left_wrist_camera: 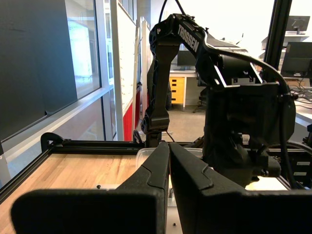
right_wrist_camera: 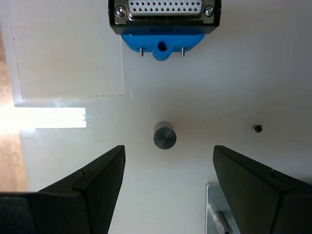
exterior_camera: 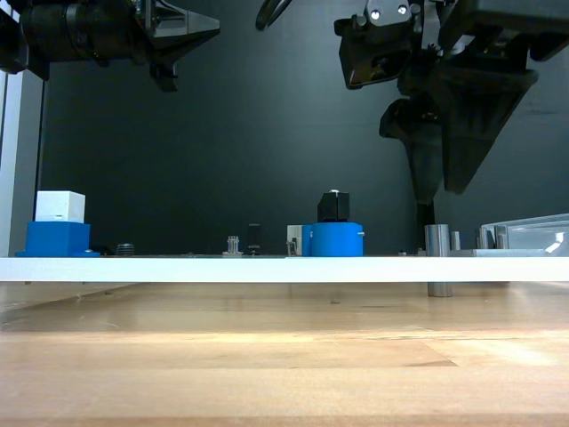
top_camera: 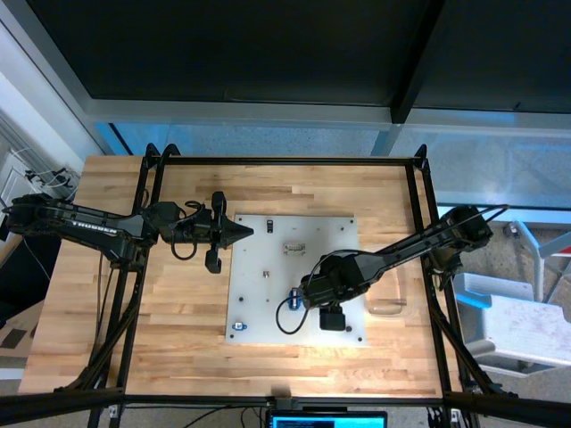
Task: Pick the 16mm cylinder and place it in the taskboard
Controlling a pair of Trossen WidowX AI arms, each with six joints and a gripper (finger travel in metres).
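The 16mm cylinder (right_wrist_camera: 165, 135) is a short grey metal peg standing upright in the white taskboard (right_wrist_camera: 68, 58). My right gripper (right_wrist_camera: 168, 157) hovers straight above it, open, with one finger on each side and nothing between them. From table height the cylinder (exterior_camera: 436, 240) pokes through the taskboard (exterior_camera: 267, 269) near its right end, with the right gripper (exterior_camera: 442, 191) just over it, not touching. From above, the right gripper (top_camera: 303, 294) covers the peg on the taskboard (top_camera: 259, 299). My left gripper (top_camera: 243, 231) is shut and held high over the board's left edge.
A silvery multi-pin connector (right_wrist_camera: 164, 12) on a blue mount (right_wrist_camera: 162, 45) lies just beyond the peg. A blue knob (exterior_camera: 335, 238) and a blue block with a white cap (exterior_camera: 58, 233) stand on the board. A clear plastic tray (top_camera: 388, 299) sits off the board's right edge.
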